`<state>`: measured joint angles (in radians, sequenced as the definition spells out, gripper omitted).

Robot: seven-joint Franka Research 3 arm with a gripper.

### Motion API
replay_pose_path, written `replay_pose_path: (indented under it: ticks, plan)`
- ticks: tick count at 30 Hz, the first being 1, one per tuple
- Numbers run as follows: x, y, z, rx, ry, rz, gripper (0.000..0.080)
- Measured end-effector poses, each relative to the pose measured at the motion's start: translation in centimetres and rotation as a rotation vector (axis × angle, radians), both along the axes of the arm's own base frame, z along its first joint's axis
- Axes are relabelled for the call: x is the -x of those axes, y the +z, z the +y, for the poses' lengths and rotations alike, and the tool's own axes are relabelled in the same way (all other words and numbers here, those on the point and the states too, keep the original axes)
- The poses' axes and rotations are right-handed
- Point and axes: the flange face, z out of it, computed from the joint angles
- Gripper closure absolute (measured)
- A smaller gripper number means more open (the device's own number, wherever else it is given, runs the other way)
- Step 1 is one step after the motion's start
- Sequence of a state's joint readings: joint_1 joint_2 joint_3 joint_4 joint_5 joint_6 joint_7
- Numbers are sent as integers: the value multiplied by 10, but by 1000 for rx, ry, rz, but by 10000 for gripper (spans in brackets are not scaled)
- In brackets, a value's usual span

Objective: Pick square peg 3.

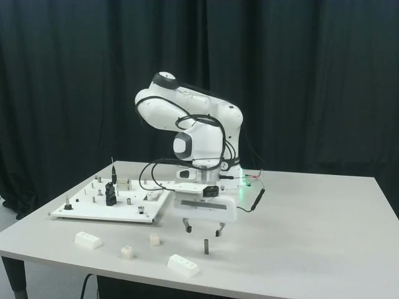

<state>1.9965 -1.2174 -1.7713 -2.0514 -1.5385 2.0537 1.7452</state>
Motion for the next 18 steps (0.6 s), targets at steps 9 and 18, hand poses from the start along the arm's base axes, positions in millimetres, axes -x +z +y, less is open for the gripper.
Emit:
replay_pose_path:
  ticks: [9, 18]
  plan:
    - [-5, -13, 0, 3, 26, 8, 3]
    - [-6, -20, 1, -6, 38, 5, 3]
